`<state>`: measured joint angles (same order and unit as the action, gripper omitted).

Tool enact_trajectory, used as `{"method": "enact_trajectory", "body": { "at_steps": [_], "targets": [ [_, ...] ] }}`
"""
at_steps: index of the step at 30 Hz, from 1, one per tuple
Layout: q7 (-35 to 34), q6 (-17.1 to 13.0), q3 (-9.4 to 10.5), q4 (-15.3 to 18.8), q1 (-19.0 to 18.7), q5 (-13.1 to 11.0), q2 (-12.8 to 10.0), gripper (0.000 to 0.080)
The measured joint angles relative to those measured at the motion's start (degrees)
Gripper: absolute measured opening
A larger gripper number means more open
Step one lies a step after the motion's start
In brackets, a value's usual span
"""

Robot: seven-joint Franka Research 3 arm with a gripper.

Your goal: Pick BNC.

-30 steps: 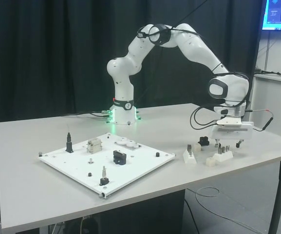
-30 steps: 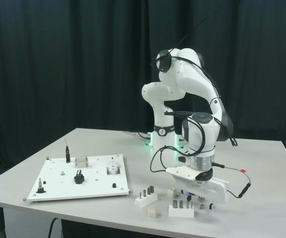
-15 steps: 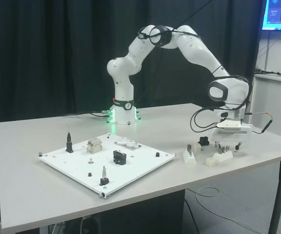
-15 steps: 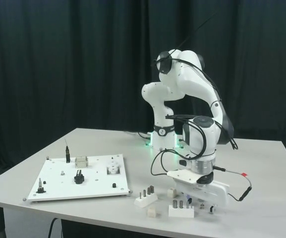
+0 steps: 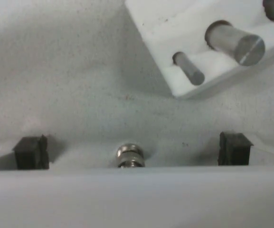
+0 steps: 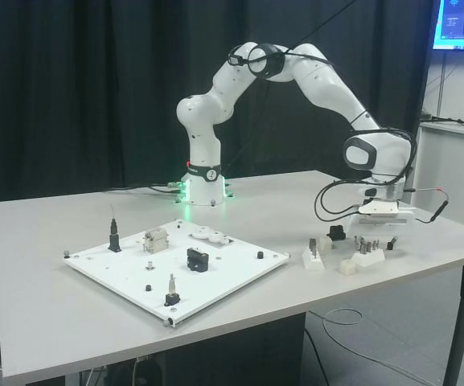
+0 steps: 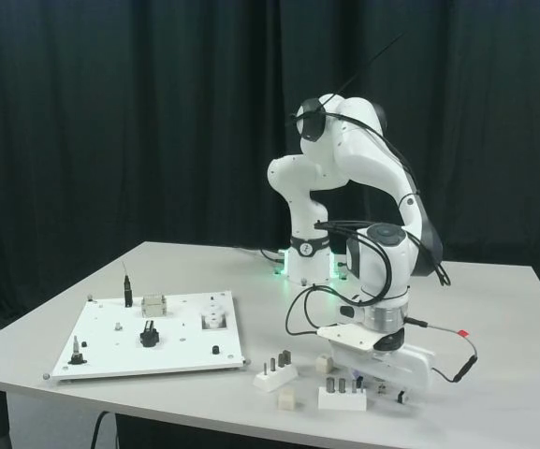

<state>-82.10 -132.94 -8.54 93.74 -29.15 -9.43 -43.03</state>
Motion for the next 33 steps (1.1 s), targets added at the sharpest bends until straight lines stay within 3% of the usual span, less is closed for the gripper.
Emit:
{"method": "enact_trajectory", "body": {
  "at_steps": [12,22,23,32,33],
  "targets": [
    [0.69,2.88,0.01,-0.4,-0.25,0.02,0.21,0.08],
    [0.68,2.97,-0.08,-0.52,-0.34,0.04,0.21,0.08],
    [0.68,2.92,-0.1,-0.52,-0.34,0.05,0.2,0.0698],
    [0.65,2.22,-0.33,-0.52,-0.32,0.05,-0.1,0.0698],
    [0.65,2.12,-0.33,-0.52,-0.32,0.04,-0.14,0.0338]
  ]
}}
